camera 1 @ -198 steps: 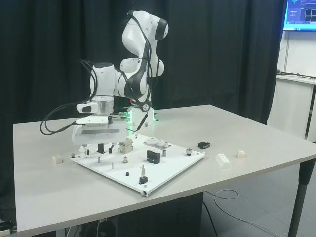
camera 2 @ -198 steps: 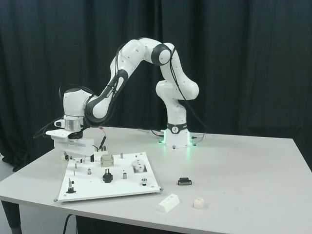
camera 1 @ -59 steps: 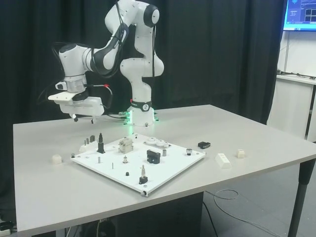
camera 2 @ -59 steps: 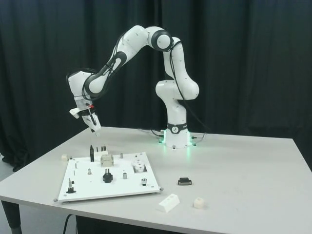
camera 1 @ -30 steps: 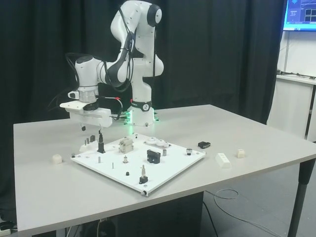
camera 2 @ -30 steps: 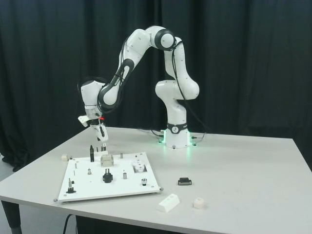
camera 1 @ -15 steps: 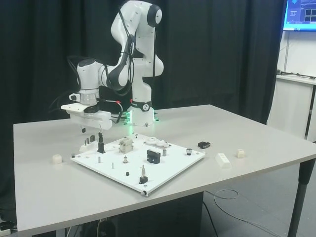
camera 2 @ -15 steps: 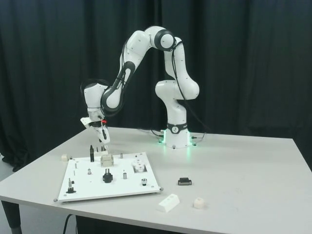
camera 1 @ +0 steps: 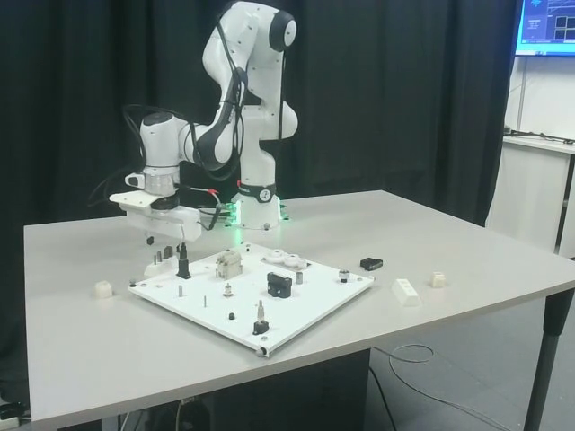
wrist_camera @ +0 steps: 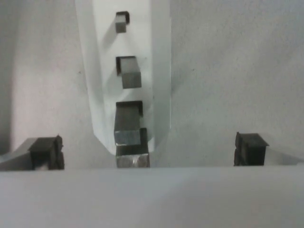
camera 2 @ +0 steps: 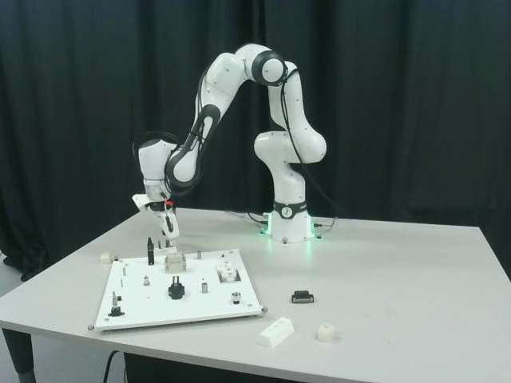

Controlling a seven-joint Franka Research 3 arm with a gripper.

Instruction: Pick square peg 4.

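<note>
1. Square peg 4 [wrist_camera: 132,153], judged the largest of the grey pegs in the row, is seated in the white peg holder [wrist_camera: 159,71] at the far-left corner of the white board [camera 1: 296,301] on the counter [camera 1: 467,247]
2. Over the last two seconds the jaws [wrist_camera: 147,152] have been swung in and lowered over that row
3. The jaws are spread wide, empty, straddling the holder
4. The descent to grasp is judged unfinished

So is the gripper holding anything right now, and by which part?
Nothing is held. The gripper is open above the row of square pegs on the white board, its jaws apart with no peg between them.
</note>
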